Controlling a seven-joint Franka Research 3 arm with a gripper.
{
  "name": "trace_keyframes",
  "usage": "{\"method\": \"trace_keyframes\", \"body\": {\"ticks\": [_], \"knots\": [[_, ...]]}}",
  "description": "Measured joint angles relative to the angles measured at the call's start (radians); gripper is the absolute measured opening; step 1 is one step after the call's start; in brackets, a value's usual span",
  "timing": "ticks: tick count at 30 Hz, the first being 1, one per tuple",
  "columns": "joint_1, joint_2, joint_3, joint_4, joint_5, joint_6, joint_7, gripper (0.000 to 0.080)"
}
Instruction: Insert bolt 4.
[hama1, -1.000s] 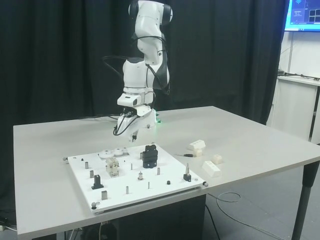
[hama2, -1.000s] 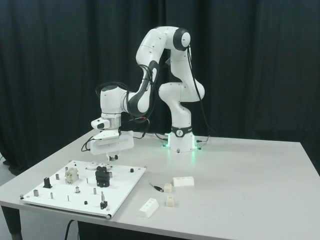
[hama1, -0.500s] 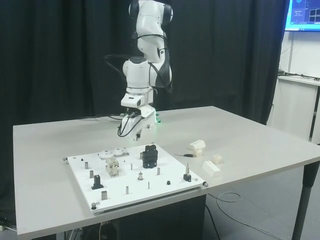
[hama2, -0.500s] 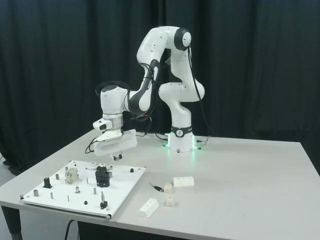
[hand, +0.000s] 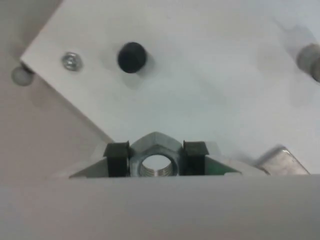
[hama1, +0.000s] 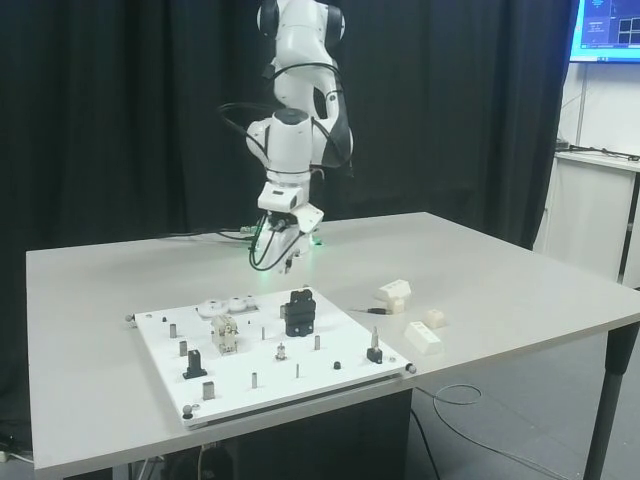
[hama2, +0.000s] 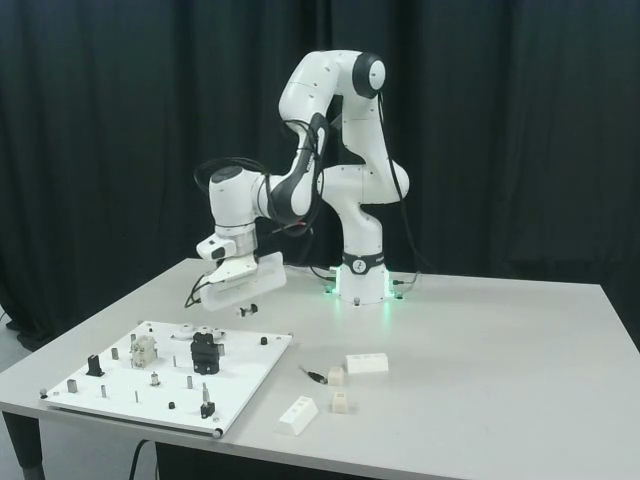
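Observation:
In the wrist view my gripper is shut on a grey metal hex nut with a threaded hole, held between two black pads. Below it lies a corner of the white board, with a black round cap and a small screw near that corner. In the first room view the gripper hangs well above the board's far edge. The second room view shows the gripper above the board's back right part.
A black fixture, a white clamp block and several small pegs stand on the board. White blocks and a small plug lie on the grey table to the board's right. A grey peg shows in the wrist view.
The arm has risen and swung from above the board's far middle toward its far right corner. The fingers stay shut on the nut.

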Motion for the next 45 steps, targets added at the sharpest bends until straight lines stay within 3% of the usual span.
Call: {"method": "trace_keyframes", "body": {"ticks": [6,16,23,28,33,37,42,45], "knots": [[0.024,-0.013,0.002,-0.003,-0.051,-0.026,-0.010,0.0225],[0.049,-0.019,0.002,-0.008,-0.111,-0.025,-0.061,0.0225],[0.048,-0.017,0.001,-0.017,-0.118,-0.001,-0.085,0.0225],[0.042,-0.011,0.000,-0.038,-0.117,0.046,-0.086,0.0225],[0.042,0.001,0.002,-0.062,-0.095,0.111,-0.089,0.0225],[0.044,0.013,0.010,-0.080,-0.053,0.155,-0.117,0.0225],[0.048,0.028,0.021,-0.094,0.019,0.180,-0.181,0.0225],[0.049,0.034,0.022,-0.097,0.041,0.183,-0.207,0.0225]]}}
